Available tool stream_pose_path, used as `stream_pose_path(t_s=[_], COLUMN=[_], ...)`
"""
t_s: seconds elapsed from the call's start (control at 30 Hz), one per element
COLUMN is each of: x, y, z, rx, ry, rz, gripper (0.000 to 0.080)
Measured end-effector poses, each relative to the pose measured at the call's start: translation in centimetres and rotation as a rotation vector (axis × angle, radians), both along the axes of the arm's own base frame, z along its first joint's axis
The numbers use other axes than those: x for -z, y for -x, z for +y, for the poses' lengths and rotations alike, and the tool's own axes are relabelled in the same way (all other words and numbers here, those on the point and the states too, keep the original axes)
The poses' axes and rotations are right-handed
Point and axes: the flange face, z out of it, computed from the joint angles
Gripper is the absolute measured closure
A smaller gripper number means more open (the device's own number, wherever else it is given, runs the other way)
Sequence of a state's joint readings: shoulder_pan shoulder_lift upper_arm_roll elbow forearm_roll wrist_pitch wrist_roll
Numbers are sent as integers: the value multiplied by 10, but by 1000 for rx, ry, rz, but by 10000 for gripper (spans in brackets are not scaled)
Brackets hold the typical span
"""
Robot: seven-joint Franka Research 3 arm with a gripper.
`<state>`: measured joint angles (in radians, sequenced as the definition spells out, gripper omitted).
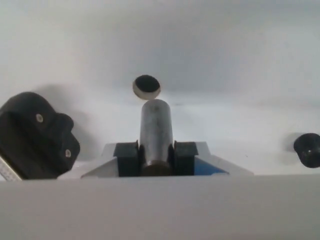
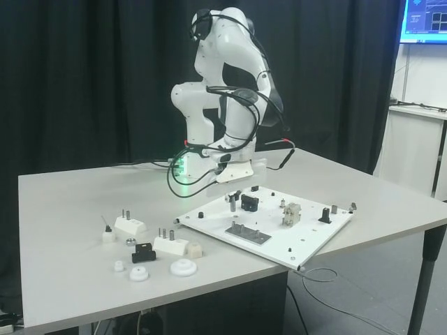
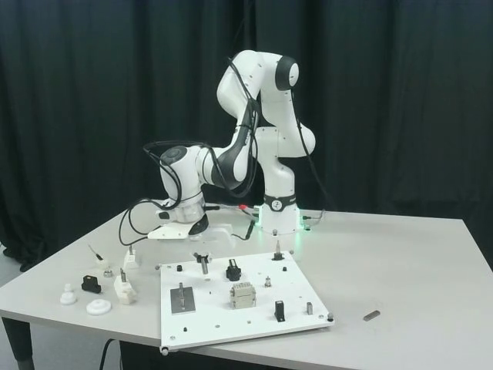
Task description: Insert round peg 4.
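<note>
My gripper [image 1: 156, 161] is shut on a grey round peg [image 1: 155, 131], which its black fingers [image 1: 127, 159] clamp from both sides. The peg points down at the white board [image 1: 235, 125]. A dark round hole [image 1: 146, 86] shows just beyond the peg's tip, slightly off its line. In the first room view the gripper [image 2: 232, 195] holds the peg [image 2: 231, 204] upright just over the far left part of the board [image 2: 307, 241]. In the second room view the peg [image 3: 202, 265] hangs under the gripper [image 3: 201, 254], near the board's [image 3: 254, 320] back left corner.
A black block [image 1: 35, 135] [image 2: 248, 203] stands on the board close beside the peg. A black knob [image 1: 307, 149], a grey plate [image 2: 248, 233] and a connector [image 2: 290, 213] also sit on the board. White holders [image 2: 130, 225] and gears [image 2: 184, 266] lie left of it.
</note>
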<state>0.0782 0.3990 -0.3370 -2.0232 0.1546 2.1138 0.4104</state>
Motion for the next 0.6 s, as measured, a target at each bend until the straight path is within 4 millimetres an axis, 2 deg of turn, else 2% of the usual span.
stream_pose_path(t_s=[0.6], x=[6], y=[0], z=[7], rx=[-6], ry=[15], rz=[-21], gripper=[656])
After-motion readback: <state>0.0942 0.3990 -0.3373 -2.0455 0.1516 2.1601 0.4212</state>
